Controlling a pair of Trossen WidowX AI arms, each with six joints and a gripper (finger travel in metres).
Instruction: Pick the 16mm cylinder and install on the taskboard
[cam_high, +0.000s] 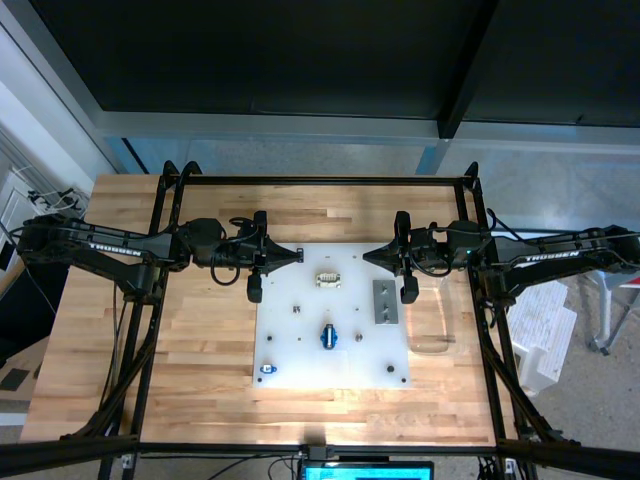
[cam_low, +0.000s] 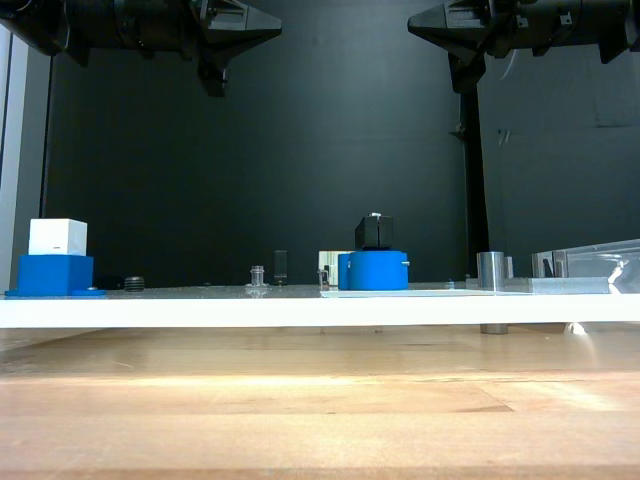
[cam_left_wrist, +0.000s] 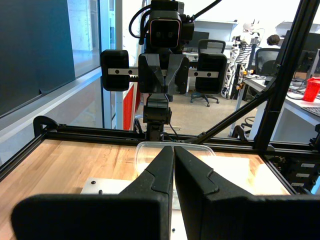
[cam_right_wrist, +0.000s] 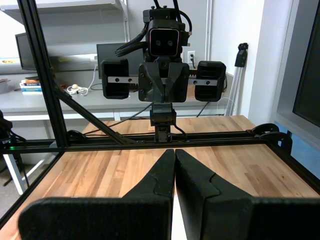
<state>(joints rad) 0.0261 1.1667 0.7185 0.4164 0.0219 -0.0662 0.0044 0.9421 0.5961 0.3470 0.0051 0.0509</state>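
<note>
Status: we see no pick under way. The left gripper (cam_high: 297, 254) hangs high over the far-left edge of the taskboard (cam_high: 340, 372), a flat white square plate with small holes lying on the wooden counter (cam_high: 180, 340). Its fingers are pressed together and hold nothing, and its own camera (cam_left_wrist: 174, 149) confirms that. The right gripper (cam_high: 367, 256) mirrors it over the far-right edge, closed and empty too (cam_right_wrist: 175, 151). Both sit well above the parts in the low view (cam_low: 275, 33) (cam_low: 412, 20).

We take the tiny short dull-grey round metal peg to be the 16mm cylinder (cam_high: 359, 337). It stands upright on the plate, just right of the small blue-and-black fitting (cam_high: 328, 337) and near the flat grey metal block (cam_high: 385, 301). The low view shows it upright as well (cam_low: 490, 270). We cannot tell whether it is seated in a hole.

The clear plastic tray (cam_high: 435, 345) sits beside the plate's right edge.

Our read is that neither gripper is engaged, so reach, grasp and insertion are all left, unless the cylinder is already seated.
</note>
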